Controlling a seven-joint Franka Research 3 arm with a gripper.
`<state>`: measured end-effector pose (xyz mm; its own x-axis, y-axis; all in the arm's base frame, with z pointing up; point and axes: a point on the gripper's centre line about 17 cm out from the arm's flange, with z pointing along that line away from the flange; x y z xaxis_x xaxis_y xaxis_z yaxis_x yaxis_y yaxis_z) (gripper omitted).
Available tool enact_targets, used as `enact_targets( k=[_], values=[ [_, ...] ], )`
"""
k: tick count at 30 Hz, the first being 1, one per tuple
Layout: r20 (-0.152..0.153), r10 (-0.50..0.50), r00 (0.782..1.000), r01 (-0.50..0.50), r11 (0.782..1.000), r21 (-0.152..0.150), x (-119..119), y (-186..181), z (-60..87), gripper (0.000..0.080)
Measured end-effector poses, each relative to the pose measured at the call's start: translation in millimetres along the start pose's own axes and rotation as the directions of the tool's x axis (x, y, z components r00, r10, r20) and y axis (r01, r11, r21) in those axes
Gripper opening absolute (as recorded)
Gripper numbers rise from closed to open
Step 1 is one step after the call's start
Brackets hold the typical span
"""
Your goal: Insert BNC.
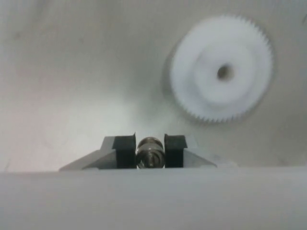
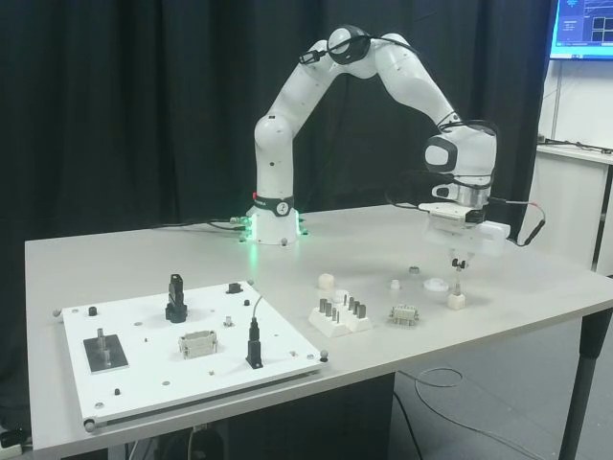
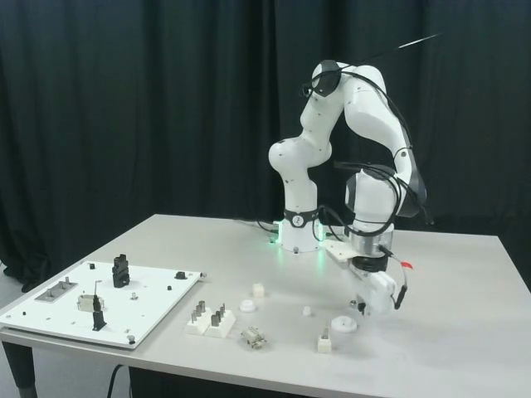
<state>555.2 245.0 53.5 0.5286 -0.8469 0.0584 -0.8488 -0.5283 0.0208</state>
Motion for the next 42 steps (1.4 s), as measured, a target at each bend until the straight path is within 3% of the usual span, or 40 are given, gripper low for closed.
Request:
enact_targets(
  k=[11, 28, 34, 42],
  values=[
    [-0.05, -0.009, 0.999, 0.006, 0.999, -0.052, 50, 28, -1.9, 0.0121],
    [-0.085, -0.07, 0.994, 0.06, 0.992, -0.115, 138, 99, -17.7, 0.0121],
    [-0.087, -0.122, 0.989, 0.113, 0.988, -0.103, 167, 122, -23.1, 0.0121],
    [-0.076, -0.177, 0.981, 0.174, 0.984, -0.043, 200, 151, -25.9, 0.0121]
  ],
)
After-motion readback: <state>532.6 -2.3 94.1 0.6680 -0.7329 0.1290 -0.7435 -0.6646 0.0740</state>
